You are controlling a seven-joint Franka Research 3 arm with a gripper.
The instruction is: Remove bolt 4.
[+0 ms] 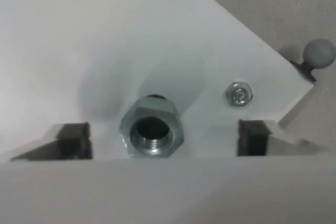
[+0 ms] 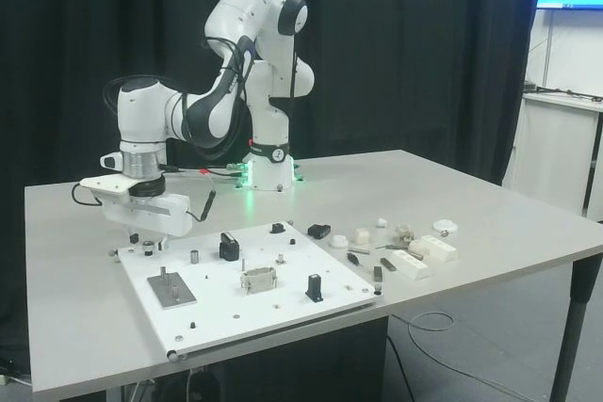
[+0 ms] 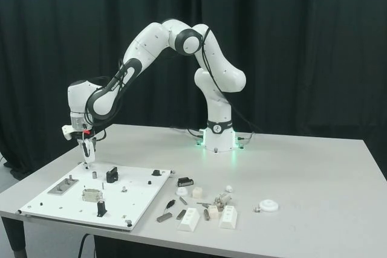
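Fingers (image 1: pixel 73 140) spread open, straddling bolt 4 (image 1: pixel 151 132), not gripping. Bolt seated in white board (image 1: pixel 79 40); removal pending.

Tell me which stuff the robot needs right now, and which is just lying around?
Needs:
bolt, between the open jaws
gripper
white board holding the bolt

Lying around:
small bolt
grey knob
white blocks
white disc
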